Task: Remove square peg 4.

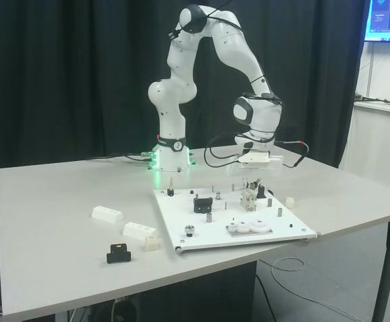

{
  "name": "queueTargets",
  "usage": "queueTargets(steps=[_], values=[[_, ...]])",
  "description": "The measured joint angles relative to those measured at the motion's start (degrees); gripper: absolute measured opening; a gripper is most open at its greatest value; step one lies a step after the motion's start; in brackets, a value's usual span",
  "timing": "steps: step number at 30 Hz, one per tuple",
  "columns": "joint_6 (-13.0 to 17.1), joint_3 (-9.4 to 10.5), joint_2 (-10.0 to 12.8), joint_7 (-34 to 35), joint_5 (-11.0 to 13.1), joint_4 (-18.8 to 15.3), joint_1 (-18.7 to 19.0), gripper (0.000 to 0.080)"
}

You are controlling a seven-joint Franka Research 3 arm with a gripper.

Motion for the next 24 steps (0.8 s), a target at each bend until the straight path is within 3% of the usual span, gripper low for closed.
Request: queueTargets(steps=[1, 2, 10, 11, 24], values=[[0.2, 0.13, 0.0, 0.0, 0.4, 0.0, 0.0, 0.0366], [0.3, 0.25, 0.0, 0.0, 0.8, 0.0, 0.0, 0.0201], [0.5, 0.39, 0.0, 0.0, 0.9, 0.0, 0.0, 0.0201], [0.5, 0.4, 0.0, 0.0, 0.9, 0.0, 0.0, 0.0156], [0.5, 0.4, 0.0, -0.4, 0.9, 0.0, -0.1, 0.0156]])
